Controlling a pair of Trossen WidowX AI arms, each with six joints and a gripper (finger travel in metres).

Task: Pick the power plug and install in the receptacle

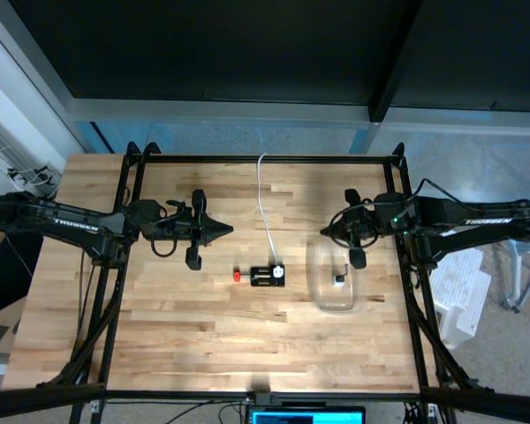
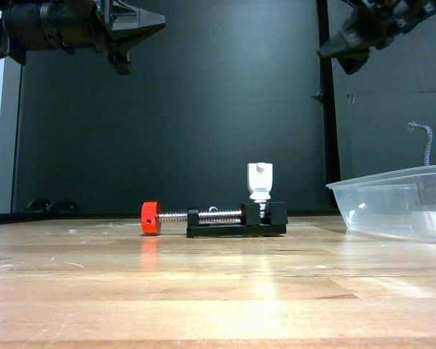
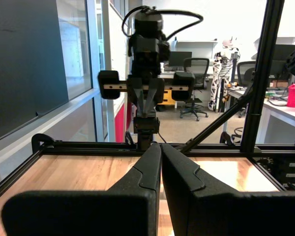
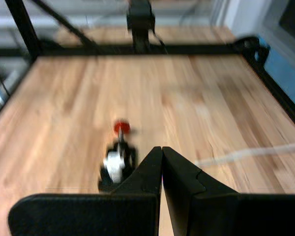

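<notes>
The power plug [image 1: 338, 279] is a tiny black piece lying inside the clear plastic tray [image 1: 321, 291]. The receptacle [image 1: 278, 269] is a small white block held upright in a black vise [image 1: 265, 276] with a red knob [image 1: 237, 276]; its white cable [image 1: 266, 208] runs to the far edge. My left gripper [image 1: 223, 230] hangs high and left of the vise, shut and empty. My right gripper [image 1: 325, 230] hovers high by the tray's far end, shut and empty. The right wrist view shows the receptacle [image 4: 113, 162] and knob [image 4: 121, 127] past the shut fingertips [image 4: 157, 153].
The tray [image 2: 400, 200] stands right of the vise [image 2: 236, 222] on the wooden table. A black metal frame [image 1: 265, 160] borders the table on the far side and both flanks. The cable [image 4: 250, 153] lies across the boards behind the vise.
</notes>
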